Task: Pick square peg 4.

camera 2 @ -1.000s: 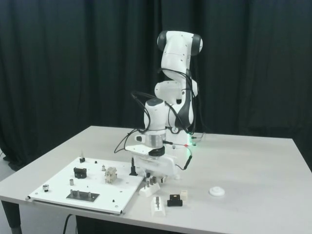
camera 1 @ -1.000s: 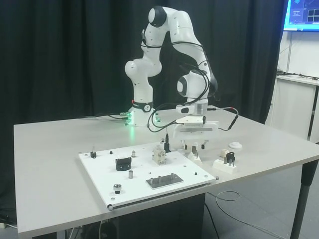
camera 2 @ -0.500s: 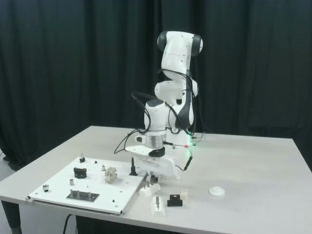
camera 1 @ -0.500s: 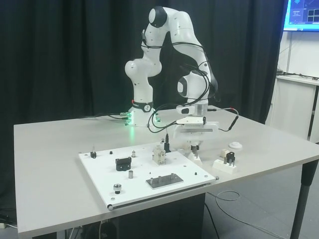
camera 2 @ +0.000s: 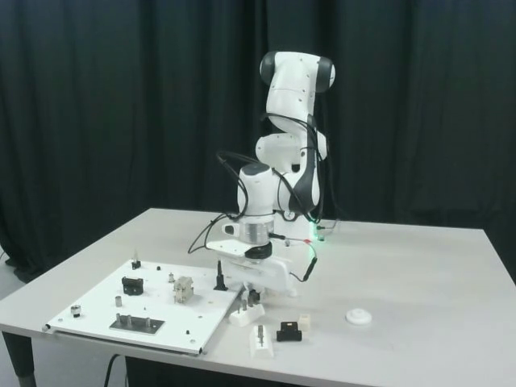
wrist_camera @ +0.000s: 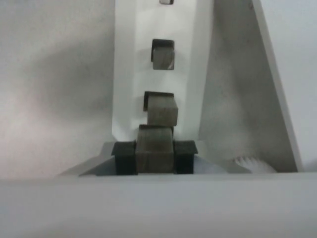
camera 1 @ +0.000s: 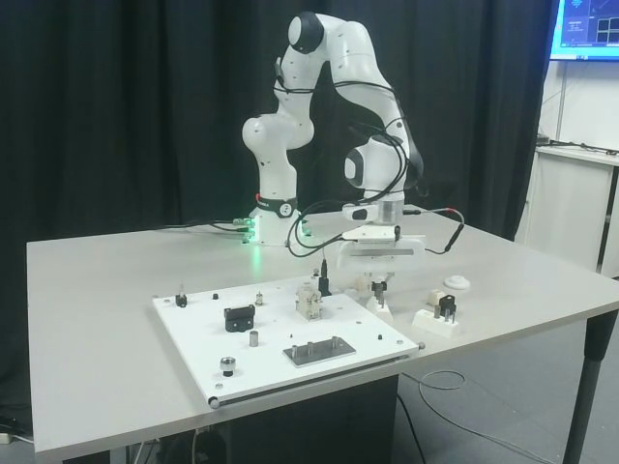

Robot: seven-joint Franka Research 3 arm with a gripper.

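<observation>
Pincer [wrist_camera: 155, 157] looks clamped onto square peg 4 [wrist_camera: 155, 144], so I'd say the trick now is a straight vertical pull with steady squeeze, so it doesn't jam in its slot or bump the next peg [wrist_camera: 161, 109]. The peg sits right between the black fingertips [wrist_camera: 124, 157], at the near end of the white peg holder [wrist_camera: 126, 74] on the tabletop [camera 1: 106, 290], just beside the white board [camera 1: 193, 333].

In both room views the gripper [camera 1: 379, 283] sits right over the white peg holder [camera 1: 378, 302], so the pegs are too small to tell apart and the fingertips are lost against it. In the wrist view the farthest peg [wrist_camera: 167, 2] gets cut off by the picture's edge. The held square peg [wrist_camera: 155, 148] probably still has its foot in the holder, but the black finger pads [wrist_camera: 124, 157] and the gripper body hide that part.
</observation>
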